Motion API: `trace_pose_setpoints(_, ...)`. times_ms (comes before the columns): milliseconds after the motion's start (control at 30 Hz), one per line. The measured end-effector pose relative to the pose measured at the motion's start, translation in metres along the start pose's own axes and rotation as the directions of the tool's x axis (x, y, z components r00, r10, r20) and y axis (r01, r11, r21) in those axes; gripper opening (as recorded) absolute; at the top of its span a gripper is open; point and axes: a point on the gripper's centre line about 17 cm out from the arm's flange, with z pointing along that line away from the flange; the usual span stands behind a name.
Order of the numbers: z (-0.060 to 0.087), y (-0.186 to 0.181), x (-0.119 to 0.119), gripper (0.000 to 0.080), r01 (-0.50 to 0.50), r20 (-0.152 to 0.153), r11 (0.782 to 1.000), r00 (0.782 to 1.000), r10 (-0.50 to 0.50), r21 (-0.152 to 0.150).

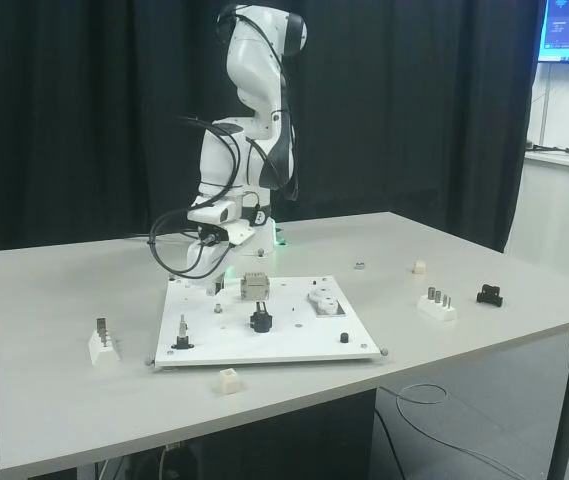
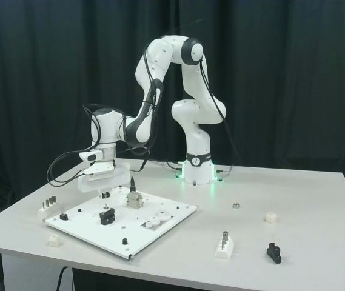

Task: Insert BNC.

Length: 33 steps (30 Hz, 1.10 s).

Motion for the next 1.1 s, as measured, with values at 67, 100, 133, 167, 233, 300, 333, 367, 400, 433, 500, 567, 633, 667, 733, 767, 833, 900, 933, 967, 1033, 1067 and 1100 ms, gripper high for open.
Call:
trace_pose_setpoints(67,0.000,0.000,0.000,0.0121,0.000,-0.002,1.000,1.000,0.000,-0.005)
trace_pose_setpoints(100,0.000,0.000,0.000,0.0121,0.000,-0.002,1.000,1.000,0.000,-0.007)
trace_pose_setpoints(133,0.000,0.000,0.000,0.0121,0.000,-0.002,1.000,1.000,0.000,-0.009)
trace_pose_setpoints(167,0.000,0.001,0.000,0.0121,0.000,-0.002,1.000,1.000,0.000,-0.010)
trace_pose_setpoints(233,0.000,0.001,0.000,0.0121,0.000,-0.003,1.000,1.000,0.000,-0.011)
trace_pose_setpoints(300,0.000,0.001,0.000,0.0121,0.002,-0.003,1.000,1.000,-0.002,-0.012)
trace_pose_setpoints(333,0.000,0.001,0.000,0.0121,0.003,-0.003,1.000,1.000,-0.003,-0.013)
trace_pose_setpoints(367,0.000,0.001,0.001,0.0121,0.005,-0.002,1.000,1.000,-0.005,-0.013)
trace_pose_setpoints(400,0.000,0.002,0.001,0.0121,0.006,-0.002,1.000,1.000,-0.006,-0.014)
trace_pose_setpoints(433,0.001,0.002,0.001,0.0121,0.008,-0.002,1.000,1.000,-0.008,-0.015)
trace_pose_setpoints(500,0.001,0.002,0.002,0.0121,0.011,-0.002,1.000,1.000,-0.011,-0.018)
trace_pose_setpoints(567,0.002,0.003,0.003,0.0121,0.014,-0.001,1.000,1.000,-0.014,-0.022)
trace_pose_setpoints(633,0.004,0.004,0.004,0.0121,0.017,0.000,1.000,1.000,-0.017,-0.025)
trace_pose_setpoints(667,0.004,0.004,0.004,0.0121,0.018,0.001,0.999,1.000,-0.018,-0.026)
trace_pose_setpoints(733,0.006,0.004,0.005,0.0121,0.021,0.002,0.999,1.000,-0.021,-0.028)
trace_pose_setpoints(767,0.007,0.005,0.005,0.0121,0.022,0.003,0.999,1.000,-0.022,-0.030)
trace_pose_setpoints(833,0.009,0.005,0.006,0.0121,0.024,0.005,0.999,1.000,-0.024,-0.034)
trace_pose_setpoints(900,0.011,0.006,0.006,0.0121,0.026,0.006,0.999,1.000,-0.026,-0.036)
trace_pose_setpoints(933,0.011,0.006,0.006,0.0121,0.027,0.007,0.999,1.000,-0.026,-0.037)
trace_pose_setpoints(967,0.012,0.006,0.006,0.0121,0.027,0.008,0.999,1.000,-0.027,-0.038)
trace_pose_setpoints(1033,0.014,0.006,0.007,0.0121,0.029,0.009,0.999,1.000,-0.028,-0.038)
trace_pose_setpoints(1067,0.015,0.005,0.007,0.0121,0.029,0.010,0.999,1.000,-0.029,-0.037)
trace_pose_setpoints(1100,0.015,0.005,0.007,0.0121,0.029,0.010,0.999,1.000,-0.029,-0.036)
